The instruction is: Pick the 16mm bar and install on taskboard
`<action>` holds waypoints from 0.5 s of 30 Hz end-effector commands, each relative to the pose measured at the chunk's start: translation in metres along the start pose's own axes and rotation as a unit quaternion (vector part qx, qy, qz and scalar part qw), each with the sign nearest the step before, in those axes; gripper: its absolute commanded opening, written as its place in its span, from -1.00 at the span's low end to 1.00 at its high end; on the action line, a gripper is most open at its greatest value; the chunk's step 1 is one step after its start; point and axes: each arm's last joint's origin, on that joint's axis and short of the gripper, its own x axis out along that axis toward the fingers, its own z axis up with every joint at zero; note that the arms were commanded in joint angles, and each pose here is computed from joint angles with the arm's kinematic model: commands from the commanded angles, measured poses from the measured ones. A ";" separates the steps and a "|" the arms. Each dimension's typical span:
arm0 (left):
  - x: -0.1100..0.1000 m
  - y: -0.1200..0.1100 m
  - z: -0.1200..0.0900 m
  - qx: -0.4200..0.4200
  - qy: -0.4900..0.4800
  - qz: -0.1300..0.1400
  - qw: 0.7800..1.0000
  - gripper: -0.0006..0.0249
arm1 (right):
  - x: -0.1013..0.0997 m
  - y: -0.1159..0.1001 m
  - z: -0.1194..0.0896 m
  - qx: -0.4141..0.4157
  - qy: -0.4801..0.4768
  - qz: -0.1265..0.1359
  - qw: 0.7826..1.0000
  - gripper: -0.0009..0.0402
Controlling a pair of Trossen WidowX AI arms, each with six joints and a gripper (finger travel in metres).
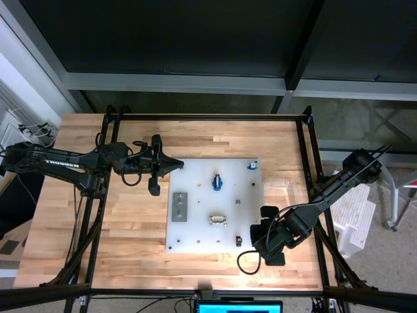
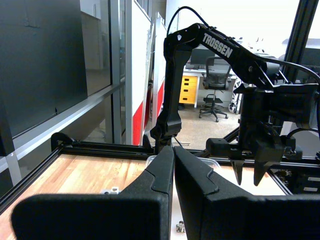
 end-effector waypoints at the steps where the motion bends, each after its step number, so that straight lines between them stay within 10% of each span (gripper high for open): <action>1: 0.000 0.000 0.000 0.000 0.000 0.000 1.000 -0.95 | 0.000 0.000 0.000 0.000 0.000 -0.001 1.000 -0.18; 15: 0.000 0.000 0.000 0.000 0.000 0.000 1.000 -0.95 | -0.002 -0.003 0.001 0.003 -0.004 -0.001 1.000 -0.18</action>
